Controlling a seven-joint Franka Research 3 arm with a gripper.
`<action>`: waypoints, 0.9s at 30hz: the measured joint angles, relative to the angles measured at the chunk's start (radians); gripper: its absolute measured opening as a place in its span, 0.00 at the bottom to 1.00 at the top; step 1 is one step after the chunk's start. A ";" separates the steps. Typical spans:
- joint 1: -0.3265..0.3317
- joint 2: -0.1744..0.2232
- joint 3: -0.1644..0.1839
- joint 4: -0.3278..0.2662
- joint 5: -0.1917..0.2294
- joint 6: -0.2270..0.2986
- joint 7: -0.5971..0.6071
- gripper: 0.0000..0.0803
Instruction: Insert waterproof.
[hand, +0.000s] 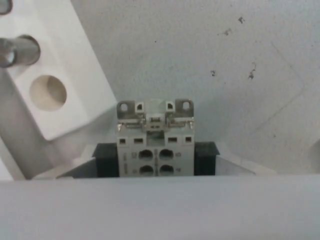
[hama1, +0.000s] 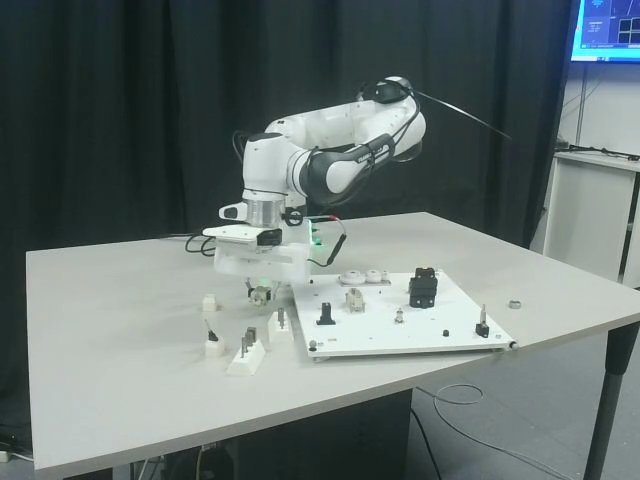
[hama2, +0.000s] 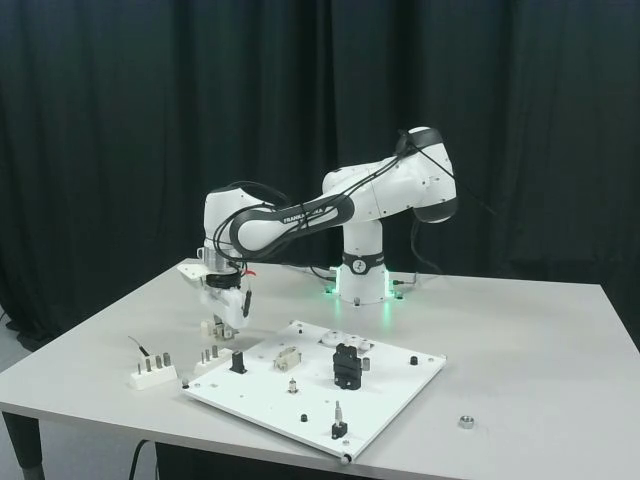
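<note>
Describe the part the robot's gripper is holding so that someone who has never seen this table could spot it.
Start at the white assembly board on the grey table, then look just off its edge nearest the arm, under the gripper. The connector is clamped there above the table: a small grey block with four round holes and metal clips, unlike the peg-bearing white holders nearby.

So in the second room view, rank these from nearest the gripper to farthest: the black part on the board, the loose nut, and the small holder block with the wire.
1. Small holder block, on the table before the gripper.
2. Black part, mid-board.
3. Loose nut, beyond the white board.
</note>
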 joint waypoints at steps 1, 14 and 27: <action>0.000 0.000 0.000 0.001 0.000 0.000 -0.001 0.39; -0.001 0.000 -0.001 0.007 -0.001 -0.005 -0.004 0.39; 0.002 0.000 -0.022 0.019 -0.011 -0.041 -0.005 0.39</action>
